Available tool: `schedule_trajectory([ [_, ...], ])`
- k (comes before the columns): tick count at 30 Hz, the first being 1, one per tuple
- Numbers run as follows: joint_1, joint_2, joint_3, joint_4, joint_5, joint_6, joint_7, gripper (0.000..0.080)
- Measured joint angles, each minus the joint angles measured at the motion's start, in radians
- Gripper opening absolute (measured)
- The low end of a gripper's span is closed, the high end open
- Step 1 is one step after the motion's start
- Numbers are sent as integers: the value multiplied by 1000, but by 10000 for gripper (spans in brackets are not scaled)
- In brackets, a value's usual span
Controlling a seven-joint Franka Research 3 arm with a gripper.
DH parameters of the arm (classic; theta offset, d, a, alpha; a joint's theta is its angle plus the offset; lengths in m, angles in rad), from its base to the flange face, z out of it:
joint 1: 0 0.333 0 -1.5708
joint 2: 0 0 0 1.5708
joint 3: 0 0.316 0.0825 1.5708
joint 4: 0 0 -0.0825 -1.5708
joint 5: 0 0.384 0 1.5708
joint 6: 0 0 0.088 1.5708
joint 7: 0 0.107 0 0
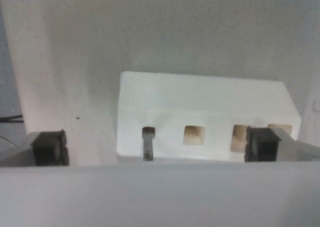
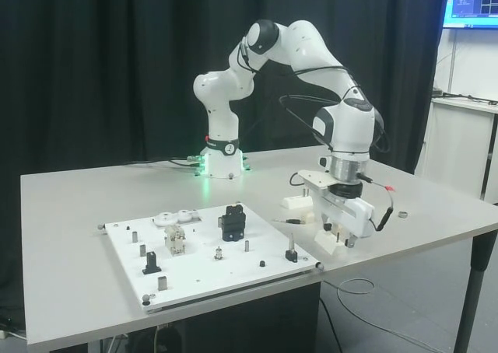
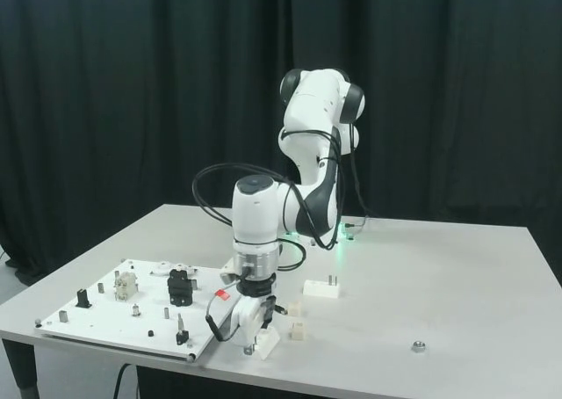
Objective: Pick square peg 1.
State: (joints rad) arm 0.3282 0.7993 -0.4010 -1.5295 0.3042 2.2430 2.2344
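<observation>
A white holder block (image 1: 210,99) with a row of square holes lies under my gripper (image 1: 156,147). A thin grey square peg (image 1: 148,144) stands in the end hole; the other holes I can see hold nothing. My gripper is open. One black fingertip (image 1: 50,148) hangs beside the block, and the other (image 1: 262,144) is in front of the holes at its far end. The peg is between them, untouched. In the first room view the gripper (image 2: 341,235) hovers just over the same block (image 2: 328,246) near the table's front edge. The second room view shows the gripper (image 3: 253,336) and block (image 3: 266,347).
A white assembly board (image 2: 233,279) with black and grey fixtures lies beside the block. A second white holder (image 3: 322,289) with pegs and a small white piece (image 3: 299,331) sit close by. A small nut (image 3: 419,346) lies farther off, and the table edge (image 2: 405,248) is near.
</observation>
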Motion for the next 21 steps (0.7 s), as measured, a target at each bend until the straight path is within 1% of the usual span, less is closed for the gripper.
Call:
schedule_trajectory([
  [3, 0, 1, 0, 0, 0, 4, 0, 800],
  [4, 0, 1, 0, 0, 0, 5, 0, 705],
  [8, 0, 1, 0, 0, 0, 5, 0, 705],
  [9, 0, 1, -1, 0, 0, 5, 0, 525],
  [14, 0, 1, -1, 0, 0, 5, 0, 525],
  [15, 0, 1, -1, 0, 0, 5, 0, 358],
  [21, 0, 1, -1, 0, 0, 5, 3, 358],
])
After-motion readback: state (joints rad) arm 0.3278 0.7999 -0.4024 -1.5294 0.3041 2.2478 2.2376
